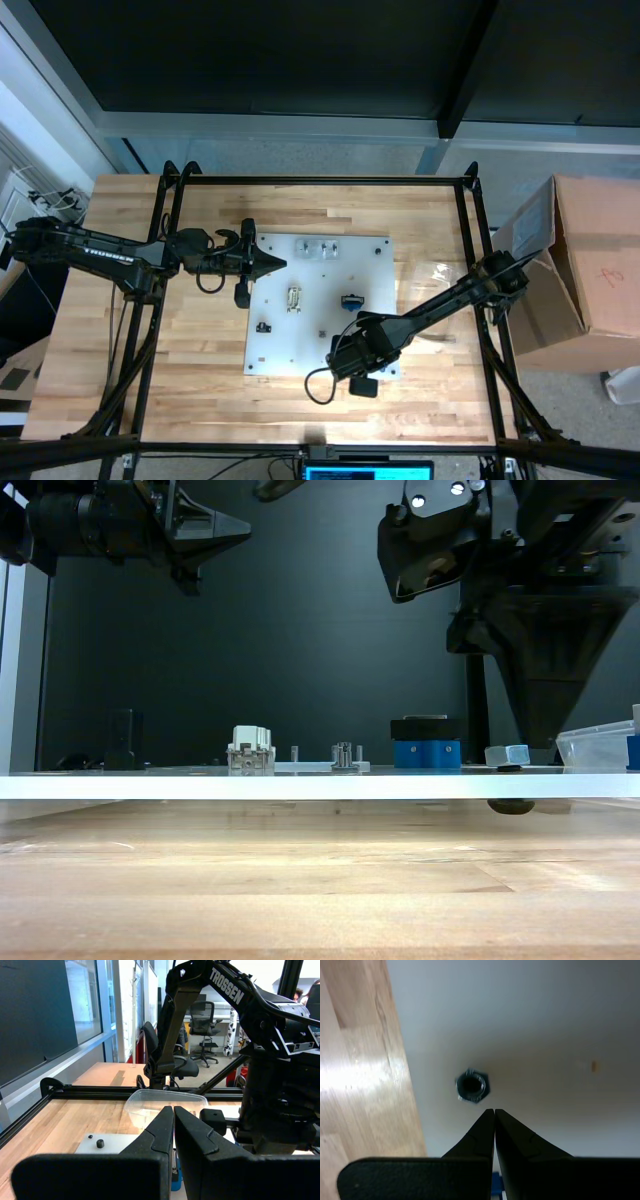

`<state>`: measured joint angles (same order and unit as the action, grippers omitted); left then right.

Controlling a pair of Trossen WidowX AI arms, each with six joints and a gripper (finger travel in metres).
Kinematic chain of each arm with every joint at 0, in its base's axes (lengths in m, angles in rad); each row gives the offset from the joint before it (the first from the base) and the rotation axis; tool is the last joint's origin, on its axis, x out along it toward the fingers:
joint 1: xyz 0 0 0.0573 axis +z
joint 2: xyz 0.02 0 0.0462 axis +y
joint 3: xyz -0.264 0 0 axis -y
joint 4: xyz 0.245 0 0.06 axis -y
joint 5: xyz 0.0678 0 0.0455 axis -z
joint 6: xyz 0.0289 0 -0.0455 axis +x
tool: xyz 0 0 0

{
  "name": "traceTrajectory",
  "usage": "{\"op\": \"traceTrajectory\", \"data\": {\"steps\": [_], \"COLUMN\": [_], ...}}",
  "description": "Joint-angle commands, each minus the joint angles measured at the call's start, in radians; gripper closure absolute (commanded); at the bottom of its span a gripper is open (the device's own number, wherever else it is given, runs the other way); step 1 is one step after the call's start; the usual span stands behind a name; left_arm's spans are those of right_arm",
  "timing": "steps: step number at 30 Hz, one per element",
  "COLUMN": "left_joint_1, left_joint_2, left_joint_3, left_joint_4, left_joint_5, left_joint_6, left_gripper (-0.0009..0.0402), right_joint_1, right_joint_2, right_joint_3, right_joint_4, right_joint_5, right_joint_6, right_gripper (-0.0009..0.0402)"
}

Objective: Pick the M12 nut and place it on its threads and fasten

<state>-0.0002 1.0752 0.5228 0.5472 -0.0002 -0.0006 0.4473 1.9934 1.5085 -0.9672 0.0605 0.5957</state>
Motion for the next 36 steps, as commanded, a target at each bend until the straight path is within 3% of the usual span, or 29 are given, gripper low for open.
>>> {"op": "traceTrajectory", "data": {"steps": [1, 16, 18, 21, 23, 25, 32, 36], "left_joint_1": [0.000, 0.000, 0.000, 0.000, 0.000, 0.000, 0.000, 0.000], "left_joint_2": [0.000, 0.000, 0.000, 0.000, 0.000, 0.000, 0.000, 0.000], "left_joint_3": [0.000, 0.000, 0.000, 0.000, 0.000, 0.000, 0.000, 0.000], "left_joint_4": [0.000, 0.000, 0.000, 0.000, 0.000, 0.000, 0.000, 0.000], "left_joint_5": [0.000, 0.000, 0.000, 0.000, 0.000, 0.000, 0.000, 0.000], "left_joint_6": [0.000, 0.000, 0.000, 0.000, 0.000, 0.000, 0.000, 0.000], "left_gripper": [0.0393, 0.0393, 0.0393, 0.0393, 0.0393, 0.0393, 0.0393, 0.0393], "right_joint_1": [0.000, -0.002, -0.002, -0.002, -0.002, -0.002, -0.003, -0.003], "right_joint_2": [0.000, 0.000, 0.000, 0.000, 0.000, -0.002, -0.002, -0.002], "right_joint_3": [-0.001, -0.014, -0.014, -0.014, -0.014, -0.014, -0.014, -0.014], "right_joint_4": [0.025, 0.031, 0.038, 0.054, 0.051, 0.039, 0.030, 0.029], "right_joint_5": [0.011, 0.021, -0.041, -0.244, -0.321, -0.303, -0.055, -0.018], "right_joint_6": [-0.001, 0.000, -0.002, -0.043, -0.058, -0.057, -0.008, -0.010], "right_gripper": [0.0393, 0.0394, 0.0393, 0.0393, 0.0393, 0.0393, 0.0393, 0.0393]}}
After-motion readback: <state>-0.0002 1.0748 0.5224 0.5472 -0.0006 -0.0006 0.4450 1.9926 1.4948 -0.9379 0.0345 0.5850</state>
